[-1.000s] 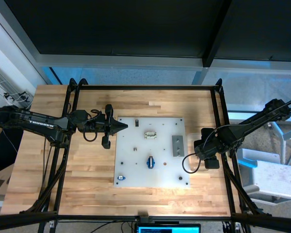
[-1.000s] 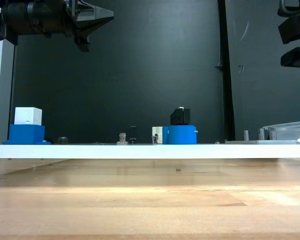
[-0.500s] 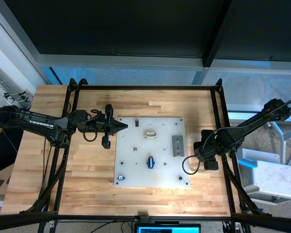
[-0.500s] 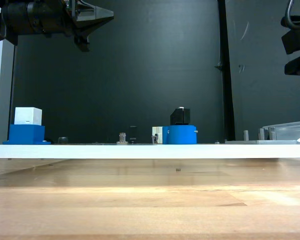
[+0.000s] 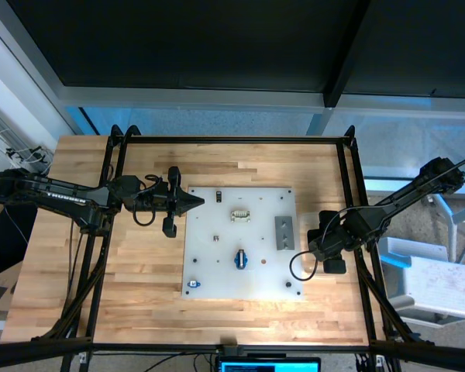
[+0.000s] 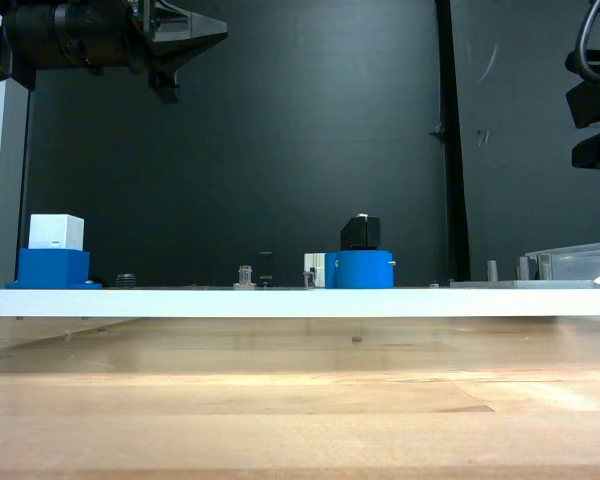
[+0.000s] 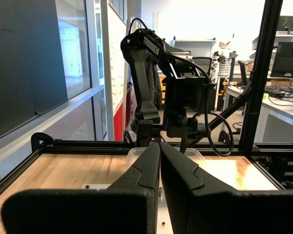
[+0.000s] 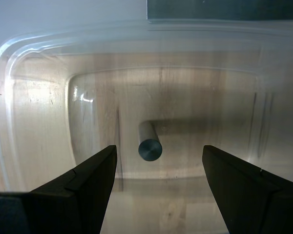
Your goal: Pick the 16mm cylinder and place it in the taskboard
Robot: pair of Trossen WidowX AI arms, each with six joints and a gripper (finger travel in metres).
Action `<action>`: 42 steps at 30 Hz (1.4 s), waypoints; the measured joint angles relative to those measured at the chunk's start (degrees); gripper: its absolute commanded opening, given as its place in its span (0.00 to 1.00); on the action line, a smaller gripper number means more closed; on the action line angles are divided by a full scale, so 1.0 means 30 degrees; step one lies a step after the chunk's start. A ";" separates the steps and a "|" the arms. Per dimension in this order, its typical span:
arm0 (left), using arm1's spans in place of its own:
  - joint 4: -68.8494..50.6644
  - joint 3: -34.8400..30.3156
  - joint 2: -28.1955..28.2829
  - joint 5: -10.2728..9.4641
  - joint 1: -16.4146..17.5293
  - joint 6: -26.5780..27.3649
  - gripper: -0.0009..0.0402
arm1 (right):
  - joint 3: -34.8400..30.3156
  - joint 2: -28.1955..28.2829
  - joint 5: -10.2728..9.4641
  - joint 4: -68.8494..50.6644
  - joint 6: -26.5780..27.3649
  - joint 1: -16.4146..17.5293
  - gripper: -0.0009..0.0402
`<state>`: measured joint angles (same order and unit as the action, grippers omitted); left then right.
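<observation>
The 16mm cylinder (image 8: 149, 146), a stubby dark-grey peg, stands inside the clear plastic tray (image 8: 19, 73). My right gripper (image 8: 158, 150) hangs open straight above it, one finger on each side, touching nothing. From above, the right gripper (image 5: 320, 249) is over the tray (image 5: 302, 263), just off the right edge of the white taskboard (image 5: 217, 263). My left gripper (image 5: 195, 201) is shut and empty, held high at the board's left edge; it also shows as the left gripper (image 6: 215, 33) in the low view.
On the board sit a grey metal block (image 5: 284, 232), a blue fitting (image 5: 239, 259) and a beige connector (image 5: 239, 214). A black frame (image 5: 349, 201) rims the wooden table. The right arm (image 5: 403, 198) reaches in from the right.
My right gripper has shifted slightly toward the board and a little lower over the tray. The left arm has not moved.
</observation>
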<state>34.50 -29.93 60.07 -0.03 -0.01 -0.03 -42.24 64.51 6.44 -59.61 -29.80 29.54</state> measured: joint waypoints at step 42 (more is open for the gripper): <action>0.0007 0.0000 0.0000 0.0007 0.0000 0.0000 0.02 | 0.2193 0.0692 -0.0036 0.2812 -0.0495 0.0233 0.58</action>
<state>34.52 -29.93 60.07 -0.01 -0.01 -0.03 -35.66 66.59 6.33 -51.18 -31.29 30.24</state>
